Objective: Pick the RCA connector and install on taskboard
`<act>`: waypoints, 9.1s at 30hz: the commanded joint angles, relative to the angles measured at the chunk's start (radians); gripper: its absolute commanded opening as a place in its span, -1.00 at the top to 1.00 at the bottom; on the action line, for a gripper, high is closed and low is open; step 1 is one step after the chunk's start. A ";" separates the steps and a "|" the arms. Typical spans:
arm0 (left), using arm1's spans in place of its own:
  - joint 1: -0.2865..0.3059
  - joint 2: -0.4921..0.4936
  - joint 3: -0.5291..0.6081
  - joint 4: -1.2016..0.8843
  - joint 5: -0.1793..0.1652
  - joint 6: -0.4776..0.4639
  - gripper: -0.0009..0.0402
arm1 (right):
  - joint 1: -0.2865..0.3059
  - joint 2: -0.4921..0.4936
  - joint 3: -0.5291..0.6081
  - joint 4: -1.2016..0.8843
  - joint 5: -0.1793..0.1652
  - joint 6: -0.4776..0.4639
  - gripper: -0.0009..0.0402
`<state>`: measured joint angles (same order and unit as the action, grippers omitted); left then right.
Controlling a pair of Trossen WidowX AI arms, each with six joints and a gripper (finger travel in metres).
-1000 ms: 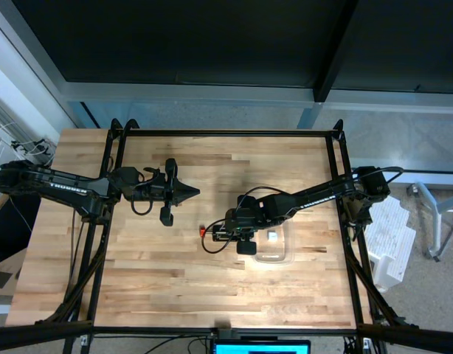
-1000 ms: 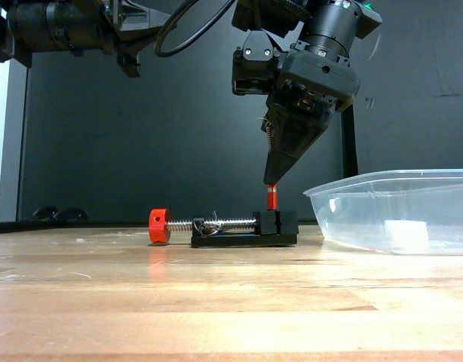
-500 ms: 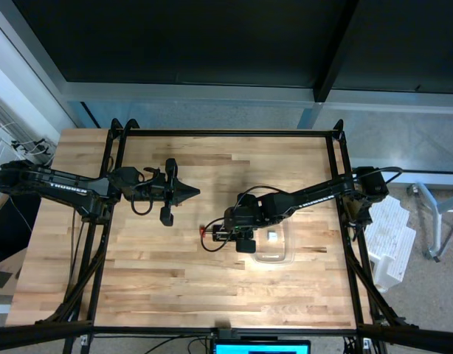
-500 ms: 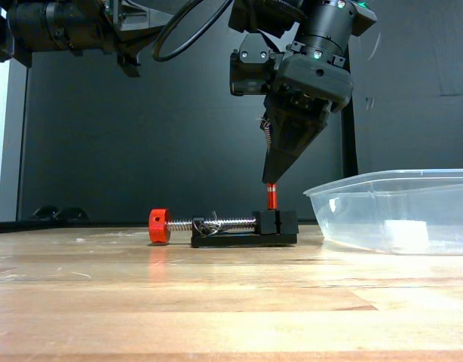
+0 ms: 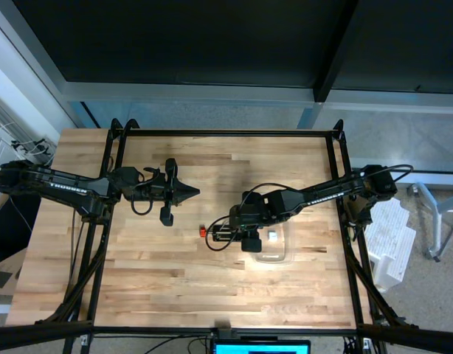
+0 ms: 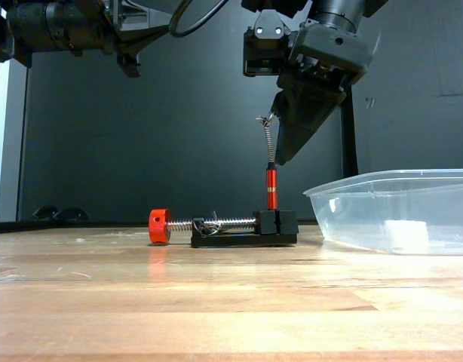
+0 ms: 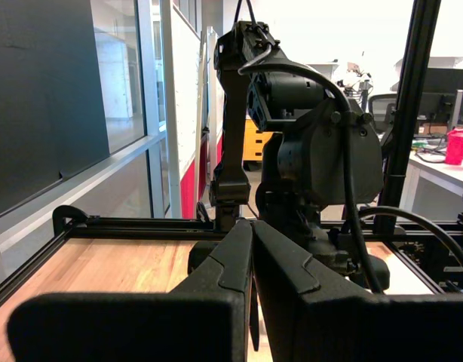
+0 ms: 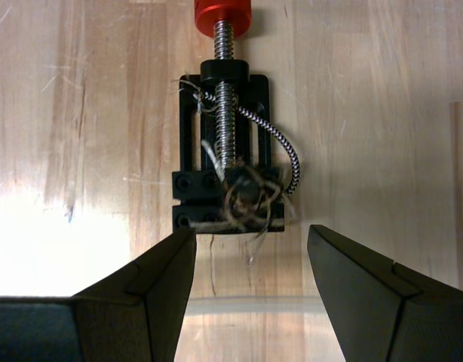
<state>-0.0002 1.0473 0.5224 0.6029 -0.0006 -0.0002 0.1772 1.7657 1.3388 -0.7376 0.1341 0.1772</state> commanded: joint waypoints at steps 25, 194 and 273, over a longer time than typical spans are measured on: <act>0.000 0.000 0.000 0.000 0.000 0.000 0.96 | -0.049 -0.521 -0.363 0.413 0.004 -0.040 0.54; 0.000 0.000 0.000 0.000 0.000 0.000 0.96 | -0.179 -0.783 -0.742 1.086 -0.109 -0.115 0.96; 0.000 0.000 0.000 0.000 0.000 0.000 0.96 | -0.179 -0.783 -0.742 1.086 -0.109 -0.115 0.96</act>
<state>-0.0002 1.0473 0.5228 0.6029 -0.0006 -0.0002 -0.0021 0.9821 0.5972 0.3481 0.0254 0.0616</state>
